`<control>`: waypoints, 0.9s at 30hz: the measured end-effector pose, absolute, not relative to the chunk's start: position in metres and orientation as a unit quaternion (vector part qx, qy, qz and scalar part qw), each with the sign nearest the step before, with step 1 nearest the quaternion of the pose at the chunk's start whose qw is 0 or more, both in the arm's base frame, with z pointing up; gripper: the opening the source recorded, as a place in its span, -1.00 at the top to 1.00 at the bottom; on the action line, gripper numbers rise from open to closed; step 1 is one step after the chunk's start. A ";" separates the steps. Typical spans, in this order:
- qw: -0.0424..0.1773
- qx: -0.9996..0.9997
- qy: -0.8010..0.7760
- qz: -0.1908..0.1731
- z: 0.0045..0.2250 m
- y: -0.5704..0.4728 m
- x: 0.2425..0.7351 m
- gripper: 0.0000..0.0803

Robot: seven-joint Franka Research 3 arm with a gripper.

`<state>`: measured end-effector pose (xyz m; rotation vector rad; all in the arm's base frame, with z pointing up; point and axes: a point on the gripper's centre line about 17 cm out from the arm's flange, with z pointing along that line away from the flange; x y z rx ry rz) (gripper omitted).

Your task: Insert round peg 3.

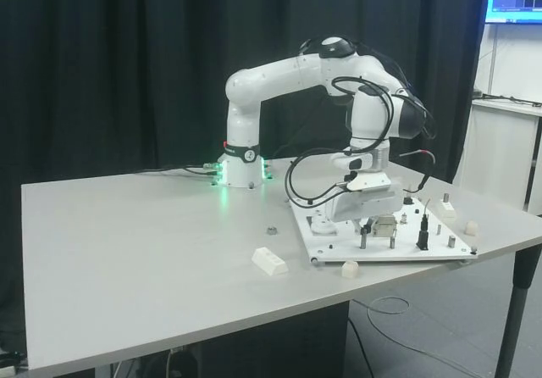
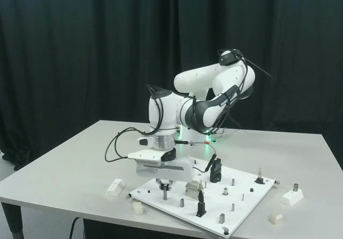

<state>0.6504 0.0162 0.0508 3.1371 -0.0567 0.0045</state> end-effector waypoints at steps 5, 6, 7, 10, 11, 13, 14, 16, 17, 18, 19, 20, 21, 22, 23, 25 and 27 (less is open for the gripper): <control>0.003 1.000 -0.018 0.001 0.051 0.016 0.650 0.73; 0.003 1.000 -0.018 0.001 0.051 0.016 0.650 0.73; 0.003 1.000 -0.017 0.000 0.051 0.016 0.650 0.73; 0.006 1.000 -0.017 -0.001 0.051 0.015 0.649 0.73; 0.006 1.000 -0.016 -0.002 0.051 0.015 0.648 0.73; 0.008 1.000 -0.016 -0.003 0.051 0.014 0.648 0.73; 0.008 1.000 -0.016 -0.003 0.051 0.014 0.648 0.73; 0.008 1.000 -0.016 -0.004 0.050 0.014 0.647 0.73; 0.008 1.000 -0.016 -0.004 0.050 0.014 0.647 0.73; 0.008 1.000 -0.016 -0.004 0.049 0.014 0.646 0.73; 0.008 1.000 -0.017 -0.005 0.049 0.014 0.646 0.73; 0.007 1.000 -0.017 -0.006 0.048 0.014 0.645 0.73; 0.007 1.000 -0.017 -0.006 0.047 0.014 0.645 0.73; 0.007 1.000 -0.017 -0.007 0.047 0.014 0.644 0.73; 0.007 1.000 -0.017 -0.007 0.047 0.014 0.644 0.73; 0.007 1.000 -0.017 -0.007 0.047 0.014 0.644 0.73; 0.007 1.000 -0.017 -0.006 0.047 0.014 0.644 0.73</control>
